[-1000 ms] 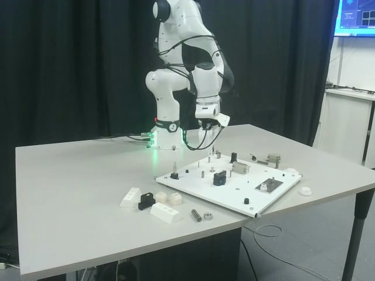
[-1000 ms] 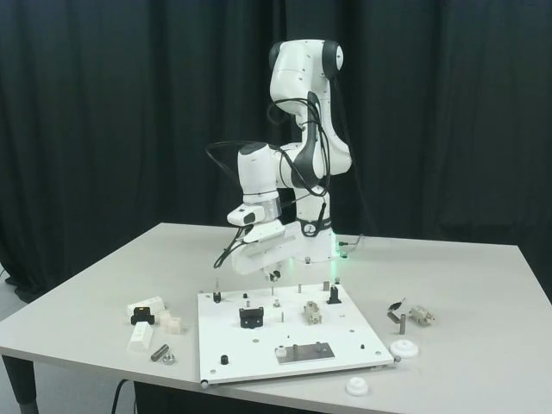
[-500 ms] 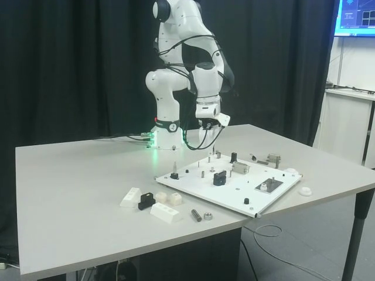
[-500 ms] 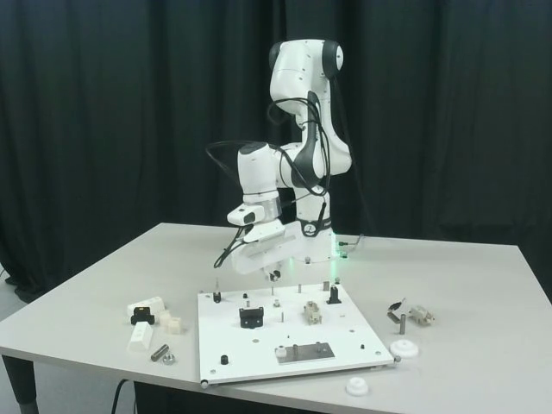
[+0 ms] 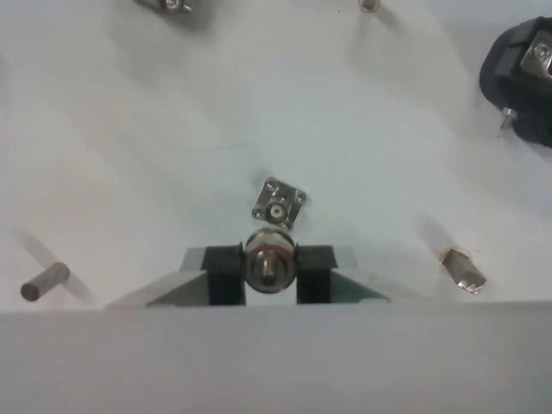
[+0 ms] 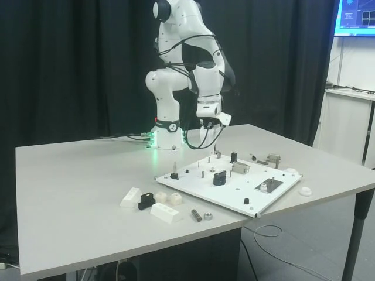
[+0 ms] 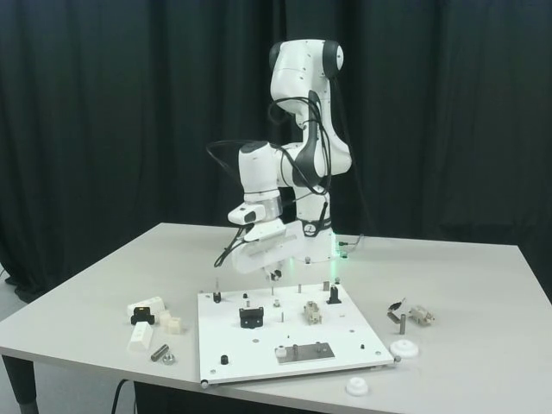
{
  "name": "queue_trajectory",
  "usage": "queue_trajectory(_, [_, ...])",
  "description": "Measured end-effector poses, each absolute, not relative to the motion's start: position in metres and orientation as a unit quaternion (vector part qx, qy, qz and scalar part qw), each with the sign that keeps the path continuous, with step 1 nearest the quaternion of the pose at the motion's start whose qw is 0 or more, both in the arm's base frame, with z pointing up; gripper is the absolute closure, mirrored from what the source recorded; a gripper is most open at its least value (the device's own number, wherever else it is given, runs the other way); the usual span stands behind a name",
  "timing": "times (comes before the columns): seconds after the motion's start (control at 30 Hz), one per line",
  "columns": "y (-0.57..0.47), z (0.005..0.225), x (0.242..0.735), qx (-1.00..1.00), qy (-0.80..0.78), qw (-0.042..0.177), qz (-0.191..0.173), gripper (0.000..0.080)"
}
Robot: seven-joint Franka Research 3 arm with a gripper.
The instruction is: Place BNC.
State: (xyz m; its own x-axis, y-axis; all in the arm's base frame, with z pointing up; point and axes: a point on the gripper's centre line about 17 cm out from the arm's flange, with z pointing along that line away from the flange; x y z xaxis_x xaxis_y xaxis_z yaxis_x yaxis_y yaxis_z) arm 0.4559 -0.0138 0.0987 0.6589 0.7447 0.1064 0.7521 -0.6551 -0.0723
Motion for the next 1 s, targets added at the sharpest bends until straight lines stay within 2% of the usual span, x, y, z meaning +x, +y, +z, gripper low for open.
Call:
queue_trajectory(0.5, [0.004,0.100,0.456,-0.913,-0.402,0.058,-0.032,0.0680])
queue_trajectory(1.0, [0.075,0.100,0.449,-0.927,-0.370,0.064,-0.018,0.0680])
